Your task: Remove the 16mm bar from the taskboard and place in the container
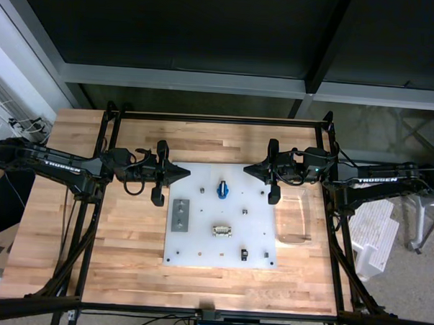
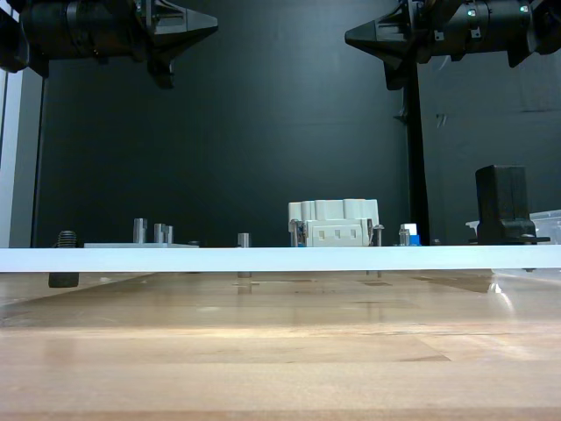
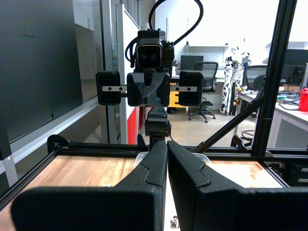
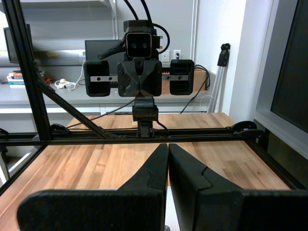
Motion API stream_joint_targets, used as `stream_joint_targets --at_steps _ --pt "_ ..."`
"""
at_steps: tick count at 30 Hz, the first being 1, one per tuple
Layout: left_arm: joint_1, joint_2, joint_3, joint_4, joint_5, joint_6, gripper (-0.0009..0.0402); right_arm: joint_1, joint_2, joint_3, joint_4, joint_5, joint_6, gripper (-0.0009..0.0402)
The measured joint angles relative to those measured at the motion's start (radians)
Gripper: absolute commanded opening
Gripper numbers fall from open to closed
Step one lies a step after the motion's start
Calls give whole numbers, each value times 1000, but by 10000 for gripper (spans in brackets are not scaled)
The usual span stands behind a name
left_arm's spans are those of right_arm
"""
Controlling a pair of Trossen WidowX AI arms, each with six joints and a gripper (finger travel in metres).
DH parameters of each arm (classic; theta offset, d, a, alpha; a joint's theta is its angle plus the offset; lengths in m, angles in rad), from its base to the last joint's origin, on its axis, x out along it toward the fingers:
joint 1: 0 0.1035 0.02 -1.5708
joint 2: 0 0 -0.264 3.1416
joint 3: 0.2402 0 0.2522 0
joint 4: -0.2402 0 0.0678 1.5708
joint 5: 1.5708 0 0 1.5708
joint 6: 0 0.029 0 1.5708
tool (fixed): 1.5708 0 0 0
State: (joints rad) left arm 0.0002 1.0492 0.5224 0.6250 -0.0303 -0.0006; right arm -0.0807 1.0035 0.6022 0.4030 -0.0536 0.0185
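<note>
The white taskboard (image 1: 199,237) lies mid-table; its front edge (image 2: 263,258) fills the low view. Several short dark metal pegs stand on it, two in the grey block (image 1: 180,213) and one alone (image 2: 244,239). I cannot tell which of them is the 16mm bar. The clear container (image 1: 295,218) sits just right of the board. My left gripper (image 1: 188,172) hovers shut over the board's far left corner, high above it (image 2: 215,29). My right gripper (image 1: 245,169) hovers shut over the far right part (image 2: 348,37). Both hold nothing and point at each other (image 3: 166,144) (image 4: 168,145).
On the board are a blue knob (image 1: 222,188), a white connector (image 1: 222,230) (image 2: 335,224) and a small black fitting (image 1: 245,254) (image 2: 501,206). A black frame (image 1: 219,119) rims the wooden table (image 1: 126,259).
</note>
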Motion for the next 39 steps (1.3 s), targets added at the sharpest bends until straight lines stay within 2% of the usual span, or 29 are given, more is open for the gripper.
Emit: stream_joint_targets --at_steps 13,15,18,23,28,32,35,39 --pt "0 0 0 0 0 0 0 2 2 0 0 0 7 0" --pt "0 0 0 0 0 0 0 6 2 17 -53 0 37 0" --pt "0 0 0 0 0 0 0 26 2 79 -244 8 43 0" --pt "0 0 0 0 0 0 0 86 6 174 -539 8 60 0" --pt "0 0 0 0 0 0 0 157 6 245 -794 13 134 0" --pt "0 0 0 0 0 0 0 239 13 288 -940 79 191 0" --pt "0 0 0 0 0 0 0 306 31 314 -1020 114 245 0" --pt "0 0 0 0 0 0 0 381 76 351 -1100 118 322 0"
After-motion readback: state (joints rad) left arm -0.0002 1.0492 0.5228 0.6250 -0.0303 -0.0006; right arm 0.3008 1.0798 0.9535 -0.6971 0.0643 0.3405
